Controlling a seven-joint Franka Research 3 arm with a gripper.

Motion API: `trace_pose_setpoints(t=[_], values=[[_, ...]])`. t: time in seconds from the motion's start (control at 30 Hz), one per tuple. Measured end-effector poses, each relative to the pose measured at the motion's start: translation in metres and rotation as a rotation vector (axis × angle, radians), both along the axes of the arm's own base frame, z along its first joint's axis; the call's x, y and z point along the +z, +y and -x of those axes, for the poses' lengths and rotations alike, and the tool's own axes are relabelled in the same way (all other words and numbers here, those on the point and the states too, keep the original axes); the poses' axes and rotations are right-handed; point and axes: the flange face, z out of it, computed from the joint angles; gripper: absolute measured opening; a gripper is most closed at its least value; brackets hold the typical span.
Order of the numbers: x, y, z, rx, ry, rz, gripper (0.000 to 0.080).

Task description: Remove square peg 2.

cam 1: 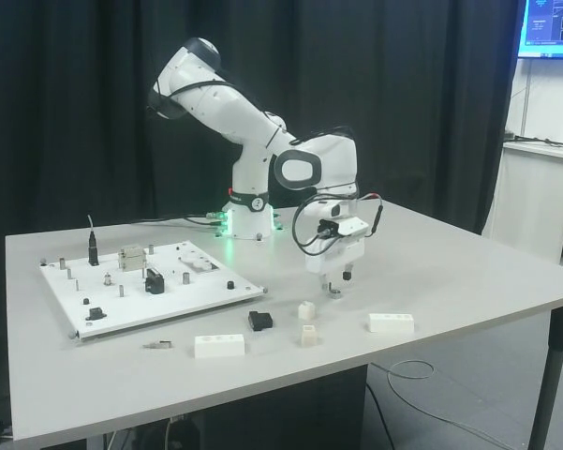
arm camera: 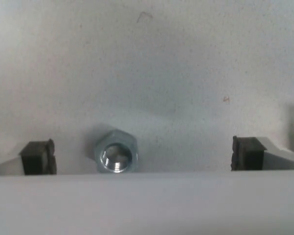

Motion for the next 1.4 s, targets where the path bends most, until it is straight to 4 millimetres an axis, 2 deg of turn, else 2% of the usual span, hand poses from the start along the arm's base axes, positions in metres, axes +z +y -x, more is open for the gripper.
trace_pose_setpoints(t=[0.8, 1.4], values=[[0.018, 0.004, -0.007, 0.006, -0.009, 0.029, 0.08], [0.023, -0.009, -0.016, -0.029, -0.009, 0.051, 0.08]])
